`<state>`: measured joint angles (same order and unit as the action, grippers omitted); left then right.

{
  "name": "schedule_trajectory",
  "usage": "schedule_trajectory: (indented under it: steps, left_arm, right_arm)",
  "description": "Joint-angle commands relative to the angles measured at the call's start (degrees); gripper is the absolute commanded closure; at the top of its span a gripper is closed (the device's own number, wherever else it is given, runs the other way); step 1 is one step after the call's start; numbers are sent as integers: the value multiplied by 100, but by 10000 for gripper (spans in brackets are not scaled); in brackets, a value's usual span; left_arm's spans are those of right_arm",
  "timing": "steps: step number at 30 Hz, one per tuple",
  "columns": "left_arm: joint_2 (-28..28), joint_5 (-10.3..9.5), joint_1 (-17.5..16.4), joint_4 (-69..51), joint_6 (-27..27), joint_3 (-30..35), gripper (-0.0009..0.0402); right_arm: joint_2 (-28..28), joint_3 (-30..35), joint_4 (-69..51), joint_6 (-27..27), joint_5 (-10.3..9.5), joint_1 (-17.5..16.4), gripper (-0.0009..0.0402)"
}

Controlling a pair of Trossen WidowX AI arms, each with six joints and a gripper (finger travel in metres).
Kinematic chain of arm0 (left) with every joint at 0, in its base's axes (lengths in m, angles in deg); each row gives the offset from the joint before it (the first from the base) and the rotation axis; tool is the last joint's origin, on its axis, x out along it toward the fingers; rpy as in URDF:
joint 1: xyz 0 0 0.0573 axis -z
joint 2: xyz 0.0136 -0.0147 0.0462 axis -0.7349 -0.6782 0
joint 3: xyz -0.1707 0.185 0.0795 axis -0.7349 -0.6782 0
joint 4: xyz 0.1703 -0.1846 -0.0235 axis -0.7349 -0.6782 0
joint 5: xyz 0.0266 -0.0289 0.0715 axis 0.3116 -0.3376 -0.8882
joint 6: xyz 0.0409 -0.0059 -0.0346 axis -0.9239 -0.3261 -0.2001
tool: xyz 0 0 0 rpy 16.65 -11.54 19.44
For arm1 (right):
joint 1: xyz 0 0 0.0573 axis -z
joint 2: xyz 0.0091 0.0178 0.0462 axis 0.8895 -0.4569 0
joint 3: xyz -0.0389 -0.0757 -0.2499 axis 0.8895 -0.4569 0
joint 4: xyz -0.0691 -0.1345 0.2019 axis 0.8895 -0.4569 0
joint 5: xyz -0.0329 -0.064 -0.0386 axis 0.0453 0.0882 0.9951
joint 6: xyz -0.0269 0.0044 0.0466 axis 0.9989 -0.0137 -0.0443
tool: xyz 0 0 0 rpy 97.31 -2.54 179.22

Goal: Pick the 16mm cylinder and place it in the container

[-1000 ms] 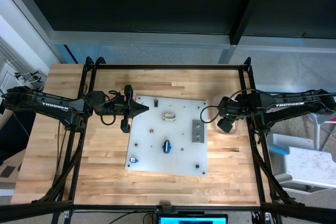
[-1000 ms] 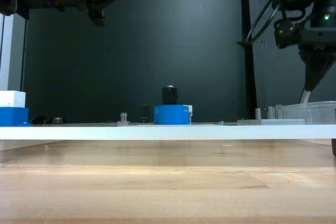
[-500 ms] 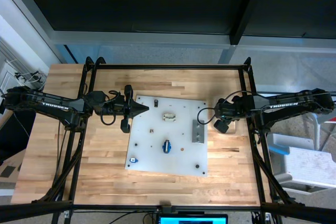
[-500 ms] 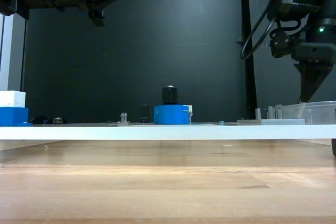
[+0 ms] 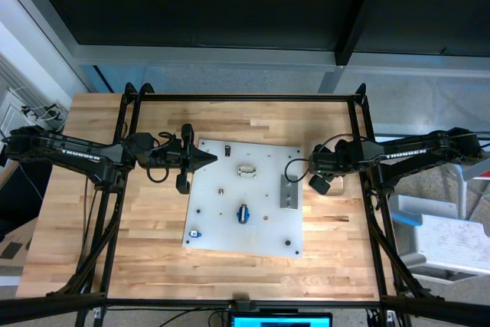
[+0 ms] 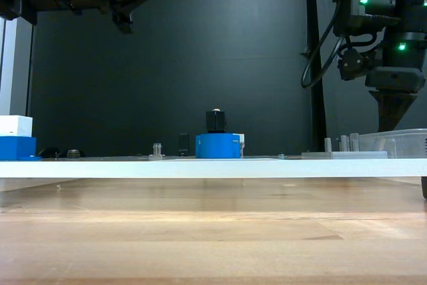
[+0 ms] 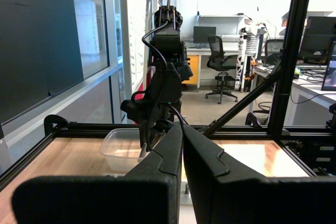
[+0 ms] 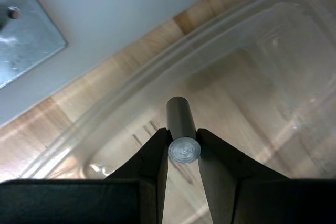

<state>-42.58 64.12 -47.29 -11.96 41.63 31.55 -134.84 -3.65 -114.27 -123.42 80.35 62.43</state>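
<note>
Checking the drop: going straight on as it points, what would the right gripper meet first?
Likely the floor of the container, near its wall, though depth is unclear; the right gripper, shut on the 16mm cylinder, points down into it. The left gripper hangs shut by the board.

Black arms [image 5: 69, 149], white TROSSEN lettering [image 5: 80, 152], looped cables [image 6: 317, 41], green LEDs [image 6: 364, 0].

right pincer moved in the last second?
Yes: the right pincer shifted left toward the grey rectangular metal block, high view. Left pincer shut, at the white board's left edge.
</note>
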Motion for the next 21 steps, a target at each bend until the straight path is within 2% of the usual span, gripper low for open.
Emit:
schedule_trajectory:
  steps: [1,5,8,21]
  left_arm:
    - [0,2,0,2,0,0,393]
    - [0,0,0,2,-2,0,393]
    - [0,0,0,2,-2,0,393]
    - [0,0,-2,2,-2,0,393]
  right_arm:
    - [-50,2,7,2,-4,-2,373]
    - [-116,2,39,0,24,-2,373]
    - [-181,2,131,-13,181,-4,370]
    - [-289,2,282,-7,146,-4,306]
